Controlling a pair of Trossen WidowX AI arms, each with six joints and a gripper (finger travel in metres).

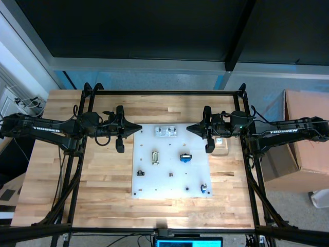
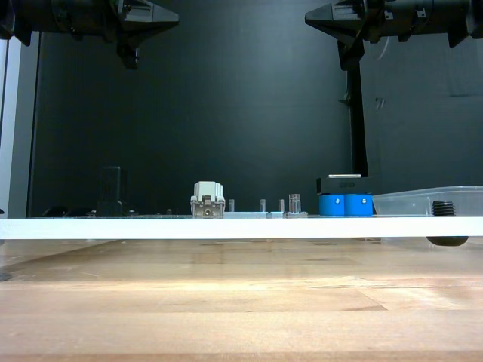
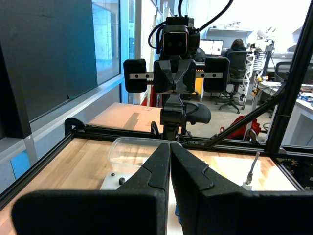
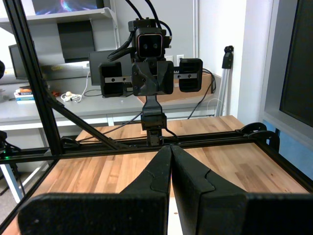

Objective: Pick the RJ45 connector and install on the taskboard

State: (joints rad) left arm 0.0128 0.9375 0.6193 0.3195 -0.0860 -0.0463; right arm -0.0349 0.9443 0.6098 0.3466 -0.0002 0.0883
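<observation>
On the blue jack (image 1: 204, 189) at the white board's (image 1: 169, 175) near right corner, a grey piece shows. In the left wrist view a pale plug with a grey cable (image 3: 250, 174) rises tilted on that side. It looks like the connector in the jack, but I cannot tell how deep it sits. The white block (image 1: 219, 140) in the clear tray (image 1: 223, 152) shows nothing dark on it. My left gripper (image 1: 140, 128) hangs high over the board's far left edge, shut and empty (image 3: 169, 145). My right gripper (image 1: 188, 128) faces it from the right, also shut and empty (image 4: 171, 147).
The board carries a silver part (image 1: 166, 131), a pale socket (image 1: 155, 157) and a blue-and-black block (image 1: 185, 157). Black frame rails (image 1: 164, 93) ring the table. A cardboard box (image 1: 303, 139) stands off the right edge. Both arms are well above the board (image 2: 241, 226) in the low view.
</observation>
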